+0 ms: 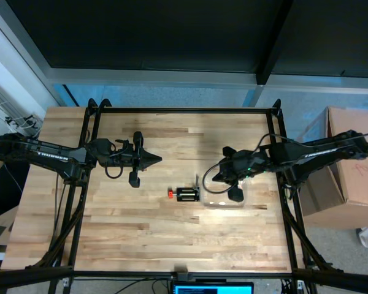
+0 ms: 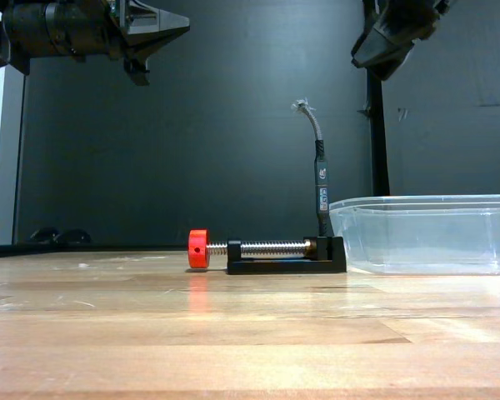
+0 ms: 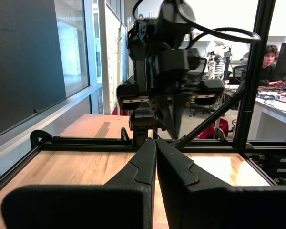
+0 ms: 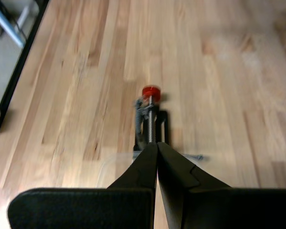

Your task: Remove the USB-C connector from the USB-C receptacle and place in the container

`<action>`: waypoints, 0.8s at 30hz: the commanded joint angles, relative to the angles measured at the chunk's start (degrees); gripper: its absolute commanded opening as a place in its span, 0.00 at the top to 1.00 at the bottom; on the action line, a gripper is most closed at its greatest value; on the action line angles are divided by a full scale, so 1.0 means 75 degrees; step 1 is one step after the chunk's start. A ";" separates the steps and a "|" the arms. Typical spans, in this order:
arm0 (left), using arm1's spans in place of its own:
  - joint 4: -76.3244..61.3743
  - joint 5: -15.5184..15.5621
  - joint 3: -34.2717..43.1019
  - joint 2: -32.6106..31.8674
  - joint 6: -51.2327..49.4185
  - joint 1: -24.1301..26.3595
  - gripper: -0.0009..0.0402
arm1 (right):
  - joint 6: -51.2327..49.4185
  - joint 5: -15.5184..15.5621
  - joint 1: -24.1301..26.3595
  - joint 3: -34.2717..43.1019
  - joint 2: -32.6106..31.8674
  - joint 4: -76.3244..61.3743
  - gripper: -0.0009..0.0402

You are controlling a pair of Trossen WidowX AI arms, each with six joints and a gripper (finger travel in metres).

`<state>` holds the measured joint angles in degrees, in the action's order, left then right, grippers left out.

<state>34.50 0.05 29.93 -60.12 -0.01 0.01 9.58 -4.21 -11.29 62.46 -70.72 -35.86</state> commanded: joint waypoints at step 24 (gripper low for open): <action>0.0003 -0.0003 0.0003 0.0000 0.0000 0.0000 0.98 | 0.0836 -0.0012 -0.0629 0.4610 -0.3646 -0.4229 0.54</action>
